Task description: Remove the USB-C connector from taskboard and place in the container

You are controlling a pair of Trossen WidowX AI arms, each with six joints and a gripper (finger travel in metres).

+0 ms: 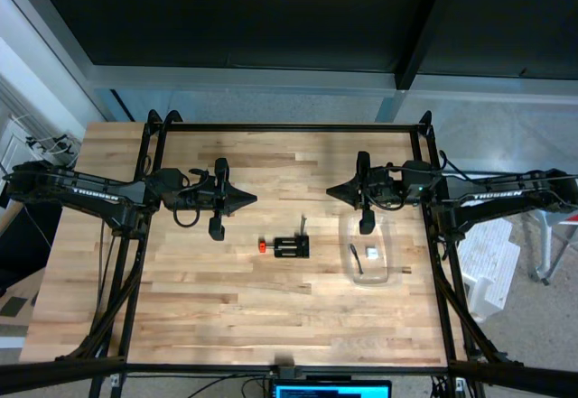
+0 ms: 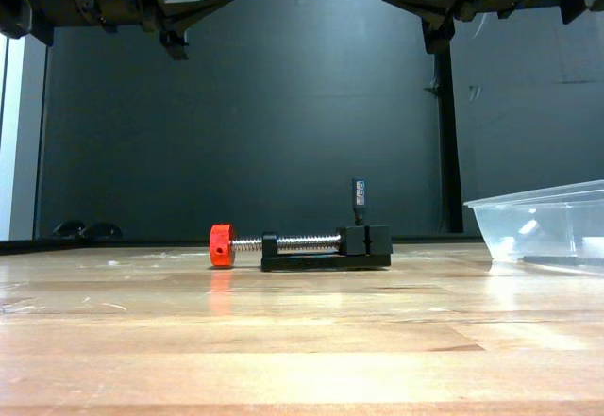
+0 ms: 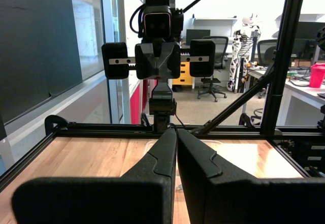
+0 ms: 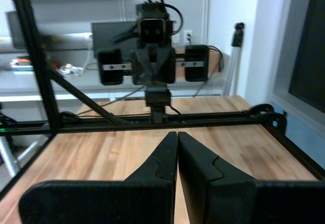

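The black taskboard (image 1: 291, 246) with its red knob (image 1: 263, 245) lies at the table's middle, also low and central in the low view (image 2: 326, 248). To its right sits the clear container (image 1: 391, 270) (image 2: 538, 210). Inside it lies the USB-C connector (image 1: 355, 259), a slim dark stick beside a small white block (image 1: 371, 253). My left gripper (image 1: 251, 199) (image 3: 176, 132) hovers high to the taskboard's far left, shut and empty. My right gripper (image 1: 330, 190) (image 4: 177, 134) hangs high over the container's far edge, shut and empty.
A thin dark upright piece (image 2: 359, 199) (image 1: 303, 225) stands in the taskboard's clamp end. A black metal frame (image 1: 289, 128) borders the wooden table. A laptop edge (image 1: 330, 387) shows at the near side.
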